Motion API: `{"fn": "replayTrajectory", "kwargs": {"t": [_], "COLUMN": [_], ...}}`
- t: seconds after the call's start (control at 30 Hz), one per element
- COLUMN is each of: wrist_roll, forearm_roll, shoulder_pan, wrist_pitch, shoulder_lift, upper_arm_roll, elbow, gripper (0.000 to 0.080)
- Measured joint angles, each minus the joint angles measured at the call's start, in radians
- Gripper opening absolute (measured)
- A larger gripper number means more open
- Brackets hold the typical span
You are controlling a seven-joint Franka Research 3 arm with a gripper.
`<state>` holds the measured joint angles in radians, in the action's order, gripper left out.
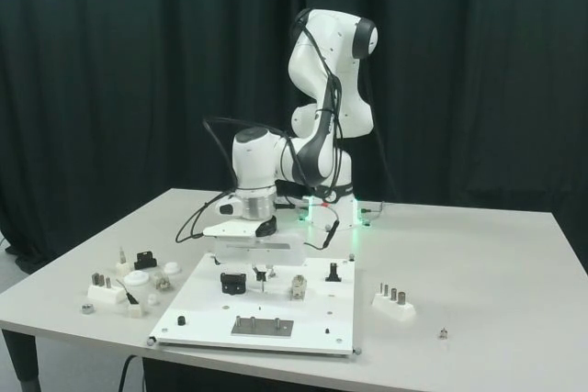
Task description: Insert square peg 1.
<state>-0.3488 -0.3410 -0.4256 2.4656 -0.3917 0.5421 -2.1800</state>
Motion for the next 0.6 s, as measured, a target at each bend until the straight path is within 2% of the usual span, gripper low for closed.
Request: {"fn": "replayTrajectory", "kwargs": {"t": [0.6], "wrist_roll": [0.000], "forearm_roll": [0.000], "shoulder_pan": [0.000], "wrist_pitch": [0.000], "shoulder_lift": [-0.007], "upper_arm_roll": [-0.002], "elbow": [0.000], "gripper": [0.0035]}}
